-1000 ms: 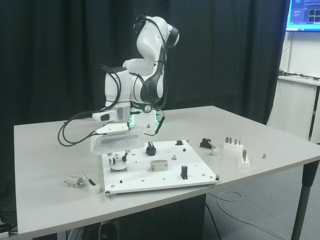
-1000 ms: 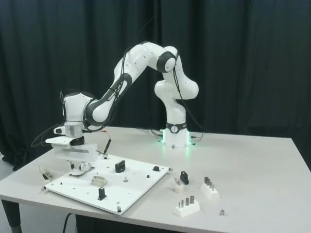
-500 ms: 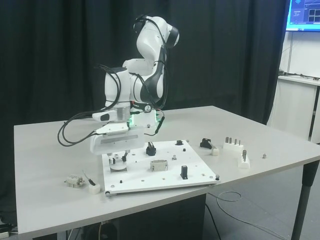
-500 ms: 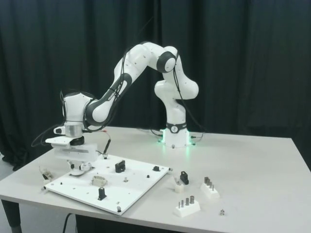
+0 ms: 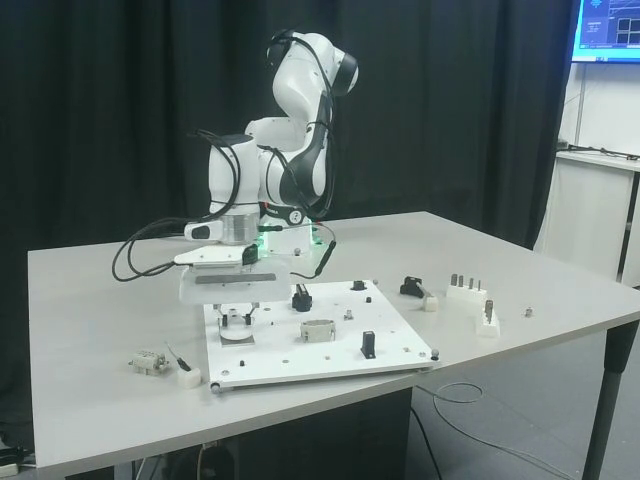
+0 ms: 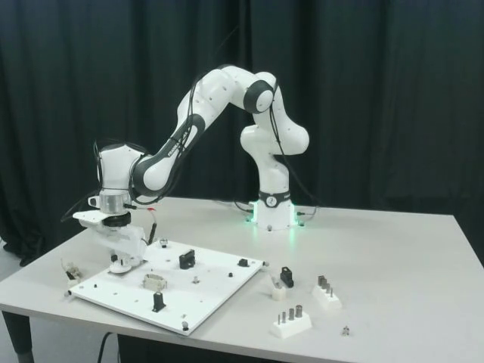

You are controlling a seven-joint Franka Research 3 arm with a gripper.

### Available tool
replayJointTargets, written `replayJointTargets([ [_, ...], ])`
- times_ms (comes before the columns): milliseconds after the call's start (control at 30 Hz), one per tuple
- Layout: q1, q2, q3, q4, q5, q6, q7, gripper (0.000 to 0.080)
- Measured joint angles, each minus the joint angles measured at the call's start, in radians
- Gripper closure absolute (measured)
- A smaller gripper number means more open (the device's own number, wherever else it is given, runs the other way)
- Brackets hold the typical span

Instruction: Insert large gear.

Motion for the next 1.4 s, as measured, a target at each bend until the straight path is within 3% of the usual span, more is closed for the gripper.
replayJointTargets([
  [233, -0.001, 0.0, 0.0, 0.0, 0.001, 0.0, 0.134, 0.0476],
  [500, 0.0, 0.0, 0.0, -0.001, -0.003, 0.0, 0.129, 0.0476],
  [1167, 0.002, -0.001, 0.001, -0.001, -0.006, -0.002, -0.486, 0.0476],
  [1400, 0.003, -0.001, 0.001, 0.0, -0.012, -0.004, -0.628, 0.0476],
])
